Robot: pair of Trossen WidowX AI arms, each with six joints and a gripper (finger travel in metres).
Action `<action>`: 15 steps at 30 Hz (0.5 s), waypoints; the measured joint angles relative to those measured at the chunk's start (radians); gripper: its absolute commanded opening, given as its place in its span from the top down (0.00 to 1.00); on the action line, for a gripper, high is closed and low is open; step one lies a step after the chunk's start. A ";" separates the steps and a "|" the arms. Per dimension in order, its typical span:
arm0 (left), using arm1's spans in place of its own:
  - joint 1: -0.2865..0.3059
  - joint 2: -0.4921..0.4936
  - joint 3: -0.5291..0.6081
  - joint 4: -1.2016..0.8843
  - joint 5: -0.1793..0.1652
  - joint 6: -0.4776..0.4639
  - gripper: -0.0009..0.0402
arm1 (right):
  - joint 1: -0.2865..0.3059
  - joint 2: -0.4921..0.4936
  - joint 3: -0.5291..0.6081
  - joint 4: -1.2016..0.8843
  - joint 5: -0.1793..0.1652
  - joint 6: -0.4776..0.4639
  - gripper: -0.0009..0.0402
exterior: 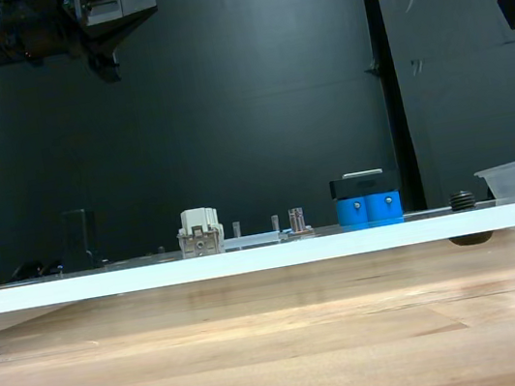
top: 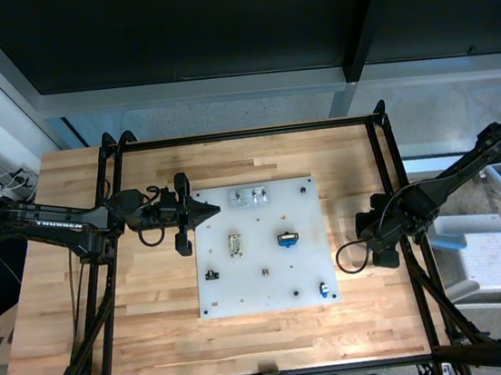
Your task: Remove the rj45 connector and place it in the container
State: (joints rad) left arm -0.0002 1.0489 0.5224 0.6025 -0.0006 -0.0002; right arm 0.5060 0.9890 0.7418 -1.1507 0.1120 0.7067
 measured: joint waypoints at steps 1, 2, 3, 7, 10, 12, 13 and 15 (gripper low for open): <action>0.000 0.000 0.000 0.000 0.000 0.000 0.98 | 0.000 0.000 0.000 0.001 0.000 0.000 0.49; 0.000 0.000 0.000 0.000 0.000 0.000 0.98 | 0.000 0.000 0.000 0.002 0.000 0.000 0.49; 0.000 0.000 0.000 0.000 0.000 0.000 0.98 | 0.000 0.000 0.000 0.003 0.000 0.000 0.49; 0.000 0.000 0.000 0.000 0.000 0.000 0.98 | 0.000 0.000 0.000 0.004 0.000 0.000 0.49; 0.000 0.000 0.000 0.000 0.000 0.000 0.98 | 0.000 0.000 0.000 0.006 0.000 0.000 0.49; 0.000 0.000 0.000 0.000 0.000 0.000 0.98 | 0.000 0.000 0.000 0.007 0.000 0.000 0.49; 0.000 0.000 0.000 0.000 0.000 0.000 0.98 | 0.000 0.000 0.000 0.008 0.000 0.000 0.49; 0.000 0.000 0.000 0.000 0.000 0.000 0.98 | 0.000 0.000 0.000 0.009 0.000 0.000 0.49</action>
State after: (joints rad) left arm -0.0002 1.0489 0.5224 0.6025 -0.0006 -0.0006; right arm 0.5060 0.9890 0.7418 -1.1416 0.1116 0.7071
